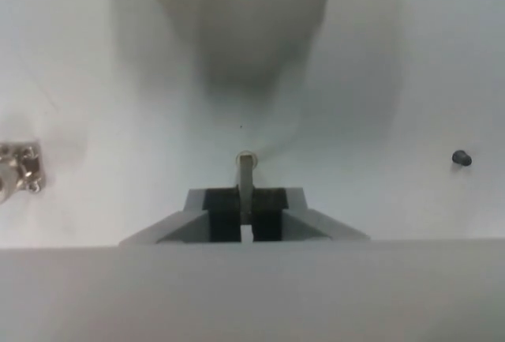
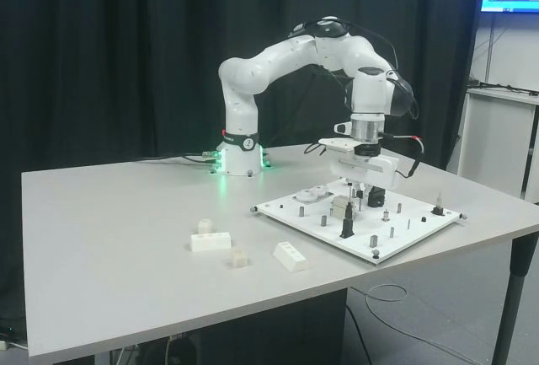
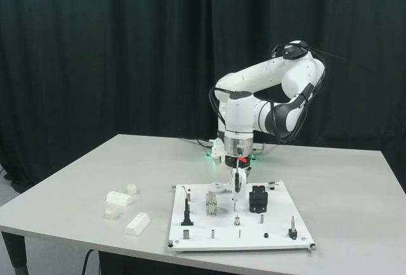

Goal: Insert square peg 1.

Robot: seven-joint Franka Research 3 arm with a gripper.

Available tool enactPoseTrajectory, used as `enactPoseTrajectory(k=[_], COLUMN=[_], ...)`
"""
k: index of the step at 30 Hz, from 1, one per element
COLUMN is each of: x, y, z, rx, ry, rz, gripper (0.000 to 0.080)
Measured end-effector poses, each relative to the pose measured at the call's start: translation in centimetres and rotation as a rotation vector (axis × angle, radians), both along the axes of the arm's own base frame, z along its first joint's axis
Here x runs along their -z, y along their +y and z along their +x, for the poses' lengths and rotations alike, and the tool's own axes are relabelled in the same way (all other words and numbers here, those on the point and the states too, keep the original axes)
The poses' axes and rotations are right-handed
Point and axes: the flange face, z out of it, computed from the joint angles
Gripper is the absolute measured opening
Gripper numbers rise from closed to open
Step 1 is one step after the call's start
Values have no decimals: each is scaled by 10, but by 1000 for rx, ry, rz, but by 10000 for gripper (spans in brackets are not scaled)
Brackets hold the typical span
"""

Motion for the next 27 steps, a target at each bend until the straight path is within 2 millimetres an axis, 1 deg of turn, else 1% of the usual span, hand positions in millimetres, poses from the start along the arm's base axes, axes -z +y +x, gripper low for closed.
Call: enactPoseTrajectory(k=[27], x=[2], y=[-4], z=[0], rx=[22], ry=[-11], rz=[22], gripper=[26])
